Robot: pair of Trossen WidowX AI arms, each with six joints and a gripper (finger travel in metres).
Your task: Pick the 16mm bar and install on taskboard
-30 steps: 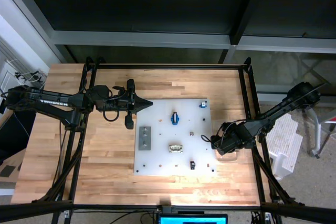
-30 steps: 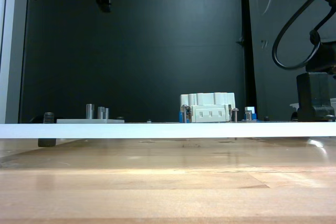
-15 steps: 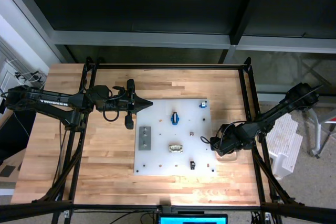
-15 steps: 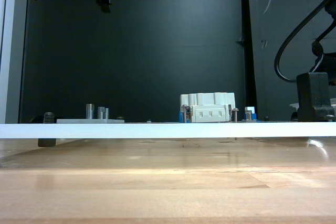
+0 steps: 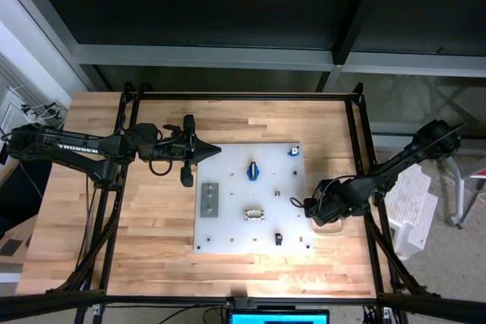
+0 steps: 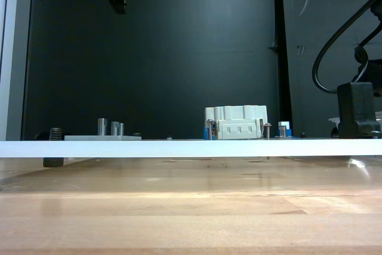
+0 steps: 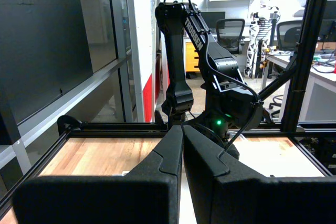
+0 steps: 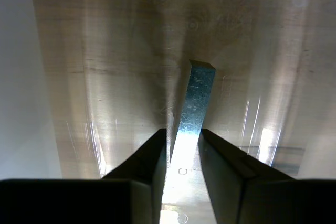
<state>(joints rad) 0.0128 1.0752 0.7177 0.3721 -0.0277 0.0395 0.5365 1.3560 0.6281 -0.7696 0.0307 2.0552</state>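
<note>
The 16mm bar (image 8: 195, 98) is a bright metal strip lying low over a pale wooden surface just off the right edge of the white taskboard (image 5: 228, 221), clear of any seat. My right gripper (image 8: 182, 132) is down over it, one finger on each side, shut on the bar. From above, the right gripper (image 5: 313, 207) sits beside the board's right edge. My left gripper (image 5: 215, 149) hangs above the board's far-left corner, shut with nothing in it; its fingers (image 7: 173, 150) press together.
The board carries a grey block with pegs (image 5: 209, 201), a blue part (image 5: 253, 171), a white connector (image 5: 254, 215) and a small black part (image 5: 279, 238). Black frame posts (image 5: 363, 157) flank the table. The right gripper's body (image 6: 357, 111) stands at the board's right end.
The right arm shifted slightly left and down toward the table beside the board, then held still. The left arm has not moved.
</note>
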